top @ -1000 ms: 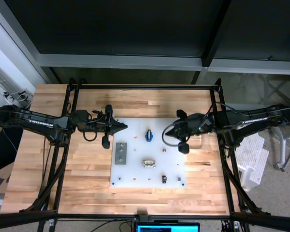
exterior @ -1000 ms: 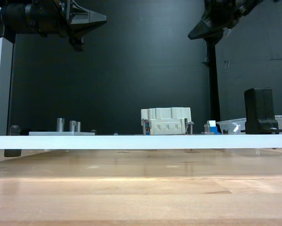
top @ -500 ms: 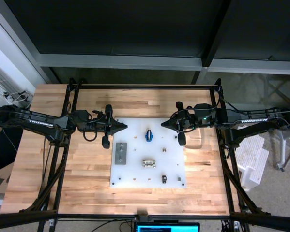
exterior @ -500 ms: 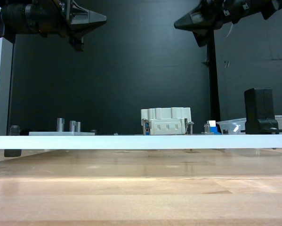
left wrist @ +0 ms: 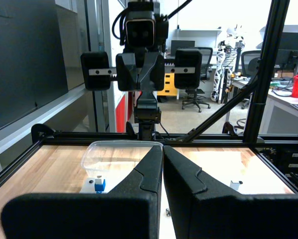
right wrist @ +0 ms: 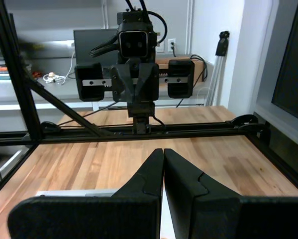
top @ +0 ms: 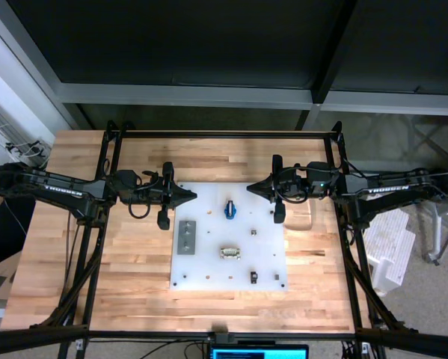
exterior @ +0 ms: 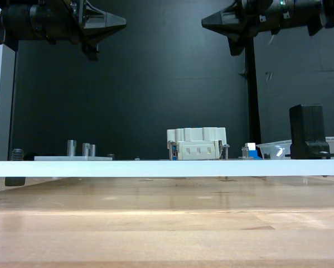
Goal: Pick the 16mm bar and install on taskboard
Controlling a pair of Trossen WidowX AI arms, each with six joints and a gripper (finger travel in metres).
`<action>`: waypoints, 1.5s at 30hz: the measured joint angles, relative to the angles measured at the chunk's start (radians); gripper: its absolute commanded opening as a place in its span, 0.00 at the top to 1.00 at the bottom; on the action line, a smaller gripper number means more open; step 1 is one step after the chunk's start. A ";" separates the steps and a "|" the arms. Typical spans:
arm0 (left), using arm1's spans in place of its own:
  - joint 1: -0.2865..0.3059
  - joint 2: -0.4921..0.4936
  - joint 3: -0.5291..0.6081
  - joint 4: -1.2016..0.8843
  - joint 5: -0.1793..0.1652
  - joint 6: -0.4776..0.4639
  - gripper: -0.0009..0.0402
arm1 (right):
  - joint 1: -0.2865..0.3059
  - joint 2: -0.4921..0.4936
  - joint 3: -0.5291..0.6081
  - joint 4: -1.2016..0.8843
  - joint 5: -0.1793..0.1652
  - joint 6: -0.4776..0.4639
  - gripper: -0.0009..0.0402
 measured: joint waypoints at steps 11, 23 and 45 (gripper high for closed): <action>0.000 0.000 0.000 0.000 0.000 0.000 0.98 | -0.010 0.000 -0.061 0.129 -0.006 0.020 0.98; 0.000 0.000 0.000 0.000 0.000 0.000 0.98 | -0.009 0.000 -0.106 0.196 -0.010 0.030 0.98; 0.000 0.000 0.000 0.000 0.000 0.000 0.98 | -0.007 0.000 -0.098 0.186 -0.034 0.057 0.98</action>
